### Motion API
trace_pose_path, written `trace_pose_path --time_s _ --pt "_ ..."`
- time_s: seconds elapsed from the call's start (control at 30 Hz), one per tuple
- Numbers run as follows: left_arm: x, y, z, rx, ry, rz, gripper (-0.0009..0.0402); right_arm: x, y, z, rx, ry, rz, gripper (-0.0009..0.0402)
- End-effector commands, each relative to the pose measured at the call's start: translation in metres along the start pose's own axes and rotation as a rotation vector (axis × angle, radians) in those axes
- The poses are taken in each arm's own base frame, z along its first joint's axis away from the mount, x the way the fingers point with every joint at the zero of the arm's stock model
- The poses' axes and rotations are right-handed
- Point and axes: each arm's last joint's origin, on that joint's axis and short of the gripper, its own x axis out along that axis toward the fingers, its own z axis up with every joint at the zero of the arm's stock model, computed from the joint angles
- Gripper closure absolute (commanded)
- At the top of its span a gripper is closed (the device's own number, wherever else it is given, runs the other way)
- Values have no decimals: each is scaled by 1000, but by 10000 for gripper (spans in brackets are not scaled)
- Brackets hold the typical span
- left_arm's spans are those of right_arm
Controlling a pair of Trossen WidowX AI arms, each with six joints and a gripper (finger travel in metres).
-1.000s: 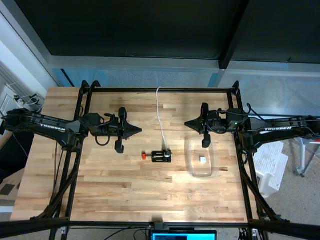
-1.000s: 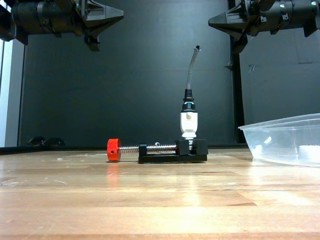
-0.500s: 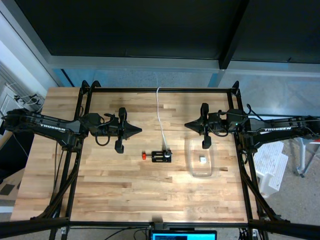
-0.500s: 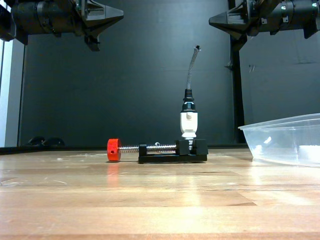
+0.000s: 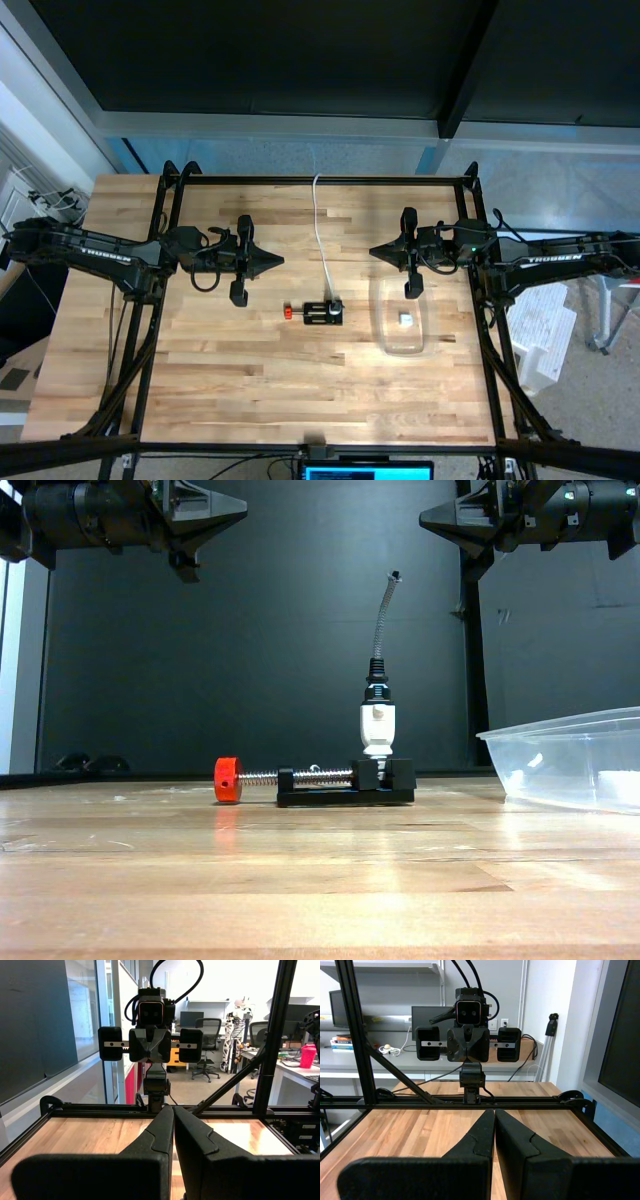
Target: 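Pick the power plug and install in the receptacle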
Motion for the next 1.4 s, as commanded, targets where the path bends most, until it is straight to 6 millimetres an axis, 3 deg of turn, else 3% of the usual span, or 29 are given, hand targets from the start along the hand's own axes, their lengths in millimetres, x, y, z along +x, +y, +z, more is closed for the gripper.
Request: trace_pose_path --time_s 0.03,1.4 --pt "0 0 0 0 0 0 393 0 0 0 2 2 -2 393" --pt "0 0 0 0 0 0 393 0 0 -4 3 39 -2 393"
